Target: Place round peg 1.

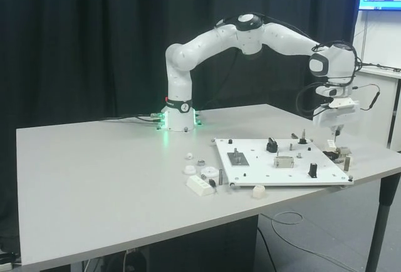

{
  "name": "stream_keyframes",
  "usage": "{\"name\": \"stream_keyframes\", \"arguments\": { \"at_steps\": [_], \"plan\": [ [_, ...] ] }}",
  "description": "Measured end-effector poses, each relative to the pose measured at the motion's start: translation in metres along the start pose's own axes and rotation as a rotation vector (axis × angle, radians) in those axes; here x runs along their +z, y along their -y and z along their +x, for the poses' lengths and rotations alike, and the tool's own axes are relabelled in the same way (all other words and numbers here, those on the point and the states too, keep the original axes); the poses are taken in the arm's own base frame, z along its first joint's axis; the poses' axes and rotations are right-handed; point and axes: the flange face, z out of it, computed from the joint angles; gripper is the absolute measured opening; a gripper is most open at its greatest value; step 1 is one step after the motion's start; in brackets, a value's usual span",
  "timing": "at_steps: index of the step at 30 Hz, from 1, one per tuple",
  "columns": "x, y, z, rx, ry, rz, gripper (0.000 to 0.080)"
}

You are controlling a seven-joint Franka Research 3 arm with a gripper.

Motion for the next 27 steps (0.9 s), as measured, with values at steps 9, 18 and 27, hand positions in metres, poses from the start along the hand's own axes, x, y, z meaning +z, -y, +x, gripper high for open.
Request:
{"name": "stream_keyframes", "arguments": {
  "at_steps": [9, 18, 27],
  "plan": [
    [0.007, 0.002, -0.024, 0.009, -0.015, -0.011, 0.0017],
    [0.018, 0.003, -0.048, 0.020, -0.015, 0.000, 0.0017],
    [0.021, 0.008, -0.067, 0.021, -0.022, 0.025, 0.0017]
  ]
}}
